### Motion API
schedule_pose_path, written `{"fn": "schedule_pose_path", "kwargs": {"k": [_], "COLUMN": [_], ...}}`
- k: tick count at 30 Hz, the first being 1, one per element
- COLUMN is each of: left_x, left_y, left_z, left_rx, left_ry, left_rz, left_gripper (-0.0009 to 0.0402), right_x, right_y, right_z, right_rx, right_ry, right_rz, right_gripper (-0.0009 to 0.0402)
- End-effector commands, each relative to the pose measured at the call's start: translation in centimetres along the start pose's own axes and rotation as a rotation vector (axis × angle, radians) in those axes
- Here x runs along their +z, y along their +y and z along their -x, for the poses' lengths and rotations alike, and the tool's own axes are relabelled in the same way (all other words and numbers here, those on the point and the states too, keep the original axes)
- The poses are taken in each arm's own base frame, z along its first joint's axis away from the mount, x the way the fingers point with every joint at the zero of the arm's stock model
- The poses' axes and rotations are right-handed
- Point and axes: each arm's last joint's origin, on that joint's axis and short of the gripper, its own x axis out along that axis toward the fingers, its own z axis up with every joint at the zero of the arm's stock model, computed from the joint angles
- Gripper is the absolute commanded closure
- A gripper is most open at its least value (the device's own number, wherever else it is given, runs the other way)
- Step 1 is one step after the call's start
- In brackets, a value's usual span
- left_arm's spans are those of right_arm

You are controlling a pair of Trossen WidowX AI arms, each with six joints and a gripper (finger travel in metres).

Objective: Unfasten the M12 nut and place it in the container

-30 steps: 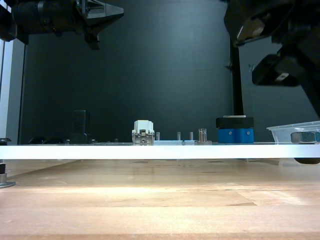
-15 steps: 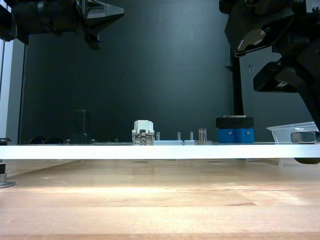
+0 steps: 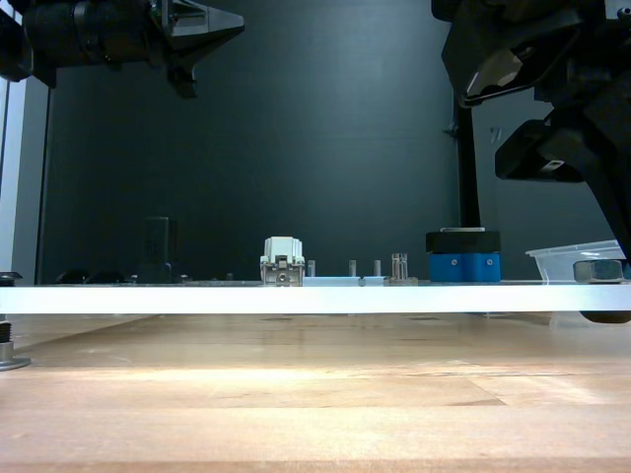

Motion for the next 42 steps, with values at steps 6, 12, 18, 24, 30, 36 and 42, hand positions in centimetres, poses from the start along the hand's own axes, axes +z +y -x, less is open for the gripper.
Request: {"fn": "schedule_pose_path", "kwargs": {"k": [6, 12, 18, 24, 30, 36, 42], "left_x": [0.0, 0.0, 0.0, 0.0, 0.0, 0.1, -0.1], "left_y": [0.0, 0.0, 0.0, 0.0, 0.0, 0.0, 0.0], "left_z": [0.0, 0.0, 0.0, 0.0, 0.0, 0.0, -0.1], "left_rx": [0.000, 0.000, 0.000, 0.000, 0.000, 0.000, 0.000], "left_ry": [0.000, 0.000, -0.001, 0.000, 0.000, -0.003, 0.006], "left_rz": [0.000, 0.000, 0.000, 0.000, 0.000, 0.000, 0.000], "left_gripper": [0.0393, 0.0393, 0.0393, 0.0393, 0.0393, 0.0393, 0.0393], "right_x": [0.0, 0.0, -0.1, -0.4, -0.7, -0.7, -0.5], "right_y": [-0.2, -0.2, -0.7, -1.4, -1.1, -0.4, -0.3], "right_z": [0.0, 0.0, 0.2, 1.2, 1.3, 1.5, 1.4], "right_rx": [-0.018, -0.022, -0.151, -0.280, -0.179, 0.001, 0.035], "right_ry": [0.003, 0.004, -0.048, -0.108, -0.025, 0.051, 0.042], "right_rz": [0.000, 0.005, -0.006, -0.049, -0.047, -0.020, 0.045], "right_gripper": [0.0394, 0.0394, 0.0394, 0.0393, 0.0393, 0.0393, 0.0393]}}
